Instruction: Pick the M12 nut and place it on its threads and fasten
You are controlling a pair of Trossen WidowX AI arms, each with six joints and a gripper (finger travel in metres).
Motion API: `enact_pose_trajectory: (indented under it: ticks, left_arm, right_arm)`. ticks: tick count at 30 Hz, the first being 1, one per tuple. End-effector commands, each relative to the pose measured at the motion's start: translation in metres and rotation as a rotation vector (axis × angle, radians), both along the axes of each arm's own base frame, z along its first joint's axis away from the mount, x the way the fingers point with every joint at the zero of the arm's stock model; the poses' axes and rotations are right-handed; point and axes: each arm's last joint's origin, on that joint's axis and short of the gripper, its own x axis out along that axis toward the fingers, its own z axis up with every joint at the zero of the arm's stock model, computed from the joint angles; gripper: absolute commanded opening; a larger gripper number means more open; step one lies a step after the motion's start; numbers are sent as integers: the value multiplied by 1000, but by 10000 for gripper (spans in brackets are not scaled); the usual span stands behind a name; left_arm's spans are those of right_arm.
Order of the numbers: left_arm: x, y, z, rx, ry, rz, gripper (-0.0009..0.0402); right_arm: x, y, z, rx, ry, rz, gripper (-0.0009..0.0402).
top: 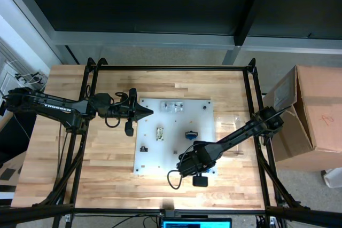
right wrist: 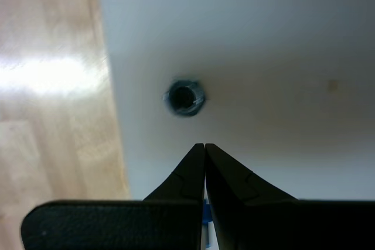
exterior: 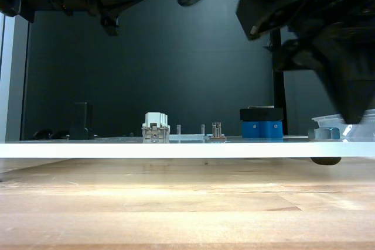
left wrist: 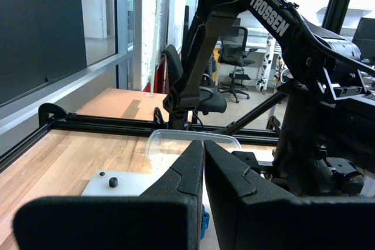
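Big wooden table [top: 64, 174] with a black frame [top: 171, 68] round it, dark wall [top: 160, 4] behind, and a cardboard box [top: 315, 110] off the right side. A white board [top: 155, 156] lies in the middle. The left gripper [top: 151, 112] hangs high over the board's left edge, fingers pressed together on nothing. The right gripper [right wrist: 204, 146] points down at the near right edge, fingers closed and empty too, and that arm hides the spot from above. There's a clear tray [top: 228, 121] beside the board and a blue block [exterior: 262, 129] mid-board. The silver nut [right wrist: 197, 102] sits free on its stud [right wrist: 183, 95], low down with no ribs showing, just off the fingertips.
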Motion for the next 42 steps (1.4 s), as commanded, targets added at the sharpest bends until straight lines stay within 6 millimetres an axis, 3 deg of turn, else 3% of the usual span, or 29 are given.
enact_pose_trajectory:
  ticks: [1, 14, 21, 30, 42]
  left_arm:
    - [0, 0, 0, 0, 0, 0, 0]
    - [0, 0, 0, 0, 0, 0, 0]
    - [0, 0, 0, 0, -1, 0, 0]
    - [0, 0, 0, 0, -2, 0, 0]
    - [0, 0, 0, 0, -2, 0, 0]
  right_arm:
    - [1, -1, 1, -44, -31, -20, 0]
    - [3, 0, -10, -53, -89, -27, 0]
    - [1, 6, -10, 122, -10, 38, 0]
    - [0, 0, -7, -20, -41, 31, 0]
    - [6, 4, -9, 10, -98, 25, 0]
